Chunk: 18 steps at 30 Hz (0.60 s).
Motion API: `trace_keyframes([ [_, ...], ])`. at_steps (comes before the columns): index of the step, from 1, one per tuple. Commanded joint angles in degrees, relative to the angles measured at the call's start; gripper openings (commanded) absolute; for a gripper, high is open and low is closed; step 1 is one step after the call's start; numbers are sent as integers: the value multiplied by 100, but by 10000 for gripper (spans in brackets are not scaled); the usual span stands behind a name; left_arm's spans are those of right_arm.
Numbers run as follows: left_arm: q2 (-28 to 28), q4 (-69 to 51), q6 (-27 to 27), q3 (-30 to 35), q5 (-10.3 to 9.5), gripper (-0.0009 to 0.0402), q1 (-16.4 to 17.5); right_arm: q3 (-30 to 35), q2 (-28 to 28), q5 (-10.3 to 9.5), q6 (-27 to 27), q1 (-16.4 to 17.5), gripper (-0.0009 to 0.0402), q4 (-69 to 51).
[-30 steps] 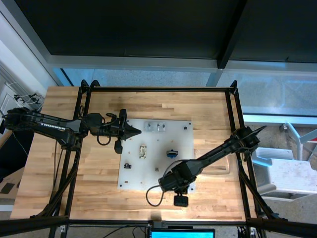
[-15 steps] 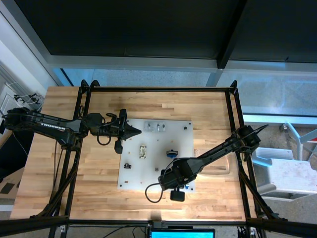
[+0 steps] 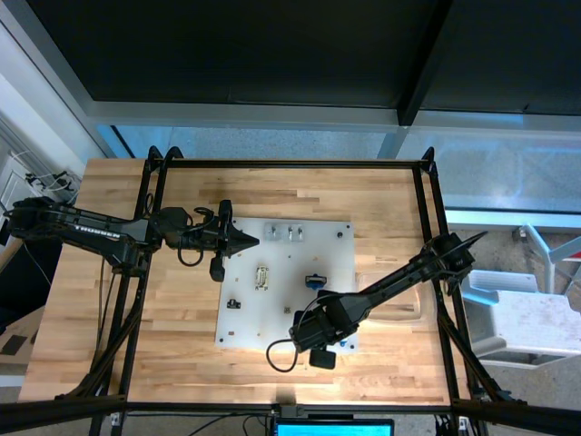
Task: Pick the M12 fastener and fasten on the M12 threads
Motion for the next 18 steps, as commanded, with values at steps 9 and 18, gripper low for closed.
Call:
trace_keyframes([
  [9,0,0,2,0,2,0,2,2,-92,-885,-302,-2,0,68],
  [18,0,2,2,0,2,0,2,2,-240,170,-304,-4,0,-129],
])
